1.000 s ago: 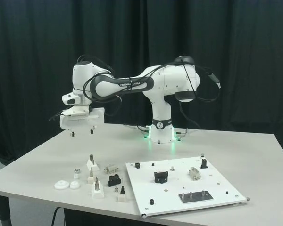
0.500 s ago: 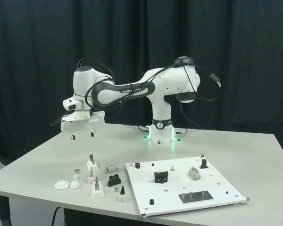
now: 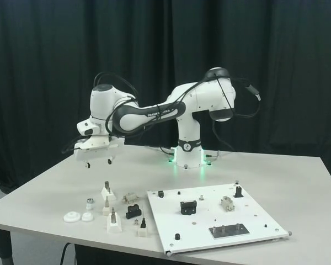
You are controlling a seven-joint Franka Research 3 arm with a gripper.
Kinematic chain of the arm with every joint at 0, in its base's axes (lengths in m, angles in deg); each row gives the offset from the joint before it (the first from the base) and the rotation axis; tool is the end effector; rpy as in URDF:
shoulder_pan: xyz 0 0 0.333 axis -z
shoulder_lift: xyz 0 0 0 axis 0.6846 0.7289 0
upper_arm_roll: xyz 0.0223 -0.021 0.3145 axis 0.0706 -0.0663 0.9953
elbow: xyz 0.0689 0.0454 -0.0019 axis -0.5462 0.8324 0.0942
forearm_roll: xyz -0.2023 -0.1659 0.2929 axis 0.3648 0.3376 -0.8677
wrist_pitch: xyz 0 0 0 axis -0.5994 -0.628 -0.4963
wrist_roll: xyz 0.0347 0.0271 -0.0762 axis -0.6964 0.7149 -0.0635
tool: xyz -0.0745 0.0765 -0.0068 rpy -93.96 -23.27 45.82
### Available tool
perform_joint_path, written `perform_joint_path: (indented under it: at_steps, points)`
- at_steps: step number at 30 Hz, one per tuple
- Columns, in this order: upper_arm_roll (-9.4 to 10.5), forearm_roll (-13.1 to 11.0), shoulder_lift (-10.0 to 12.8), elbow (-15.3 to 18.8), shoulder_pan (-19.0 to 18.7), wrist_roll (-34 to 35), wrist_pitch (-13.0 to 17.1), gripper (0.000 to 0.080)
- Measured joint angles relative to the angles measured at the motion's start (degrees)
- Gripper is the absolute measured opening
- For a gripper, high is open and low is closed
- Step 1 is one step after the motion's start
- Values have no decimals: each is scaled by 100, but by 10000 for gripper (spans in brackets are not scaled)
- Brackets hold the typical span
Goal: Pick square peg 4.
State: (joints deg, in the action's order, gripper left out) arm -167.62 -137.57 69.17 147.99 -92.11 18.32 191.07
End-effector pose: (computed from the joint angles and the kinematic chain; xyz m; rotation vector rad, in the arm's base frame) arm 0.5005 -0.2520 0.3054 2.9134 -0.0053 -0.2553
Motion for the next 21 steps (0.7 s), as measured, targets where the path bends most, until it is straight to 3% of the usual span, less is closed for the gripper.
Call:
perform_joint_path:
  at_steps: [11,21]
  points:
    - [264,6,0,403,-233,-92,526,800]
    - [520,-12,0,641,-273,-92,744,800]
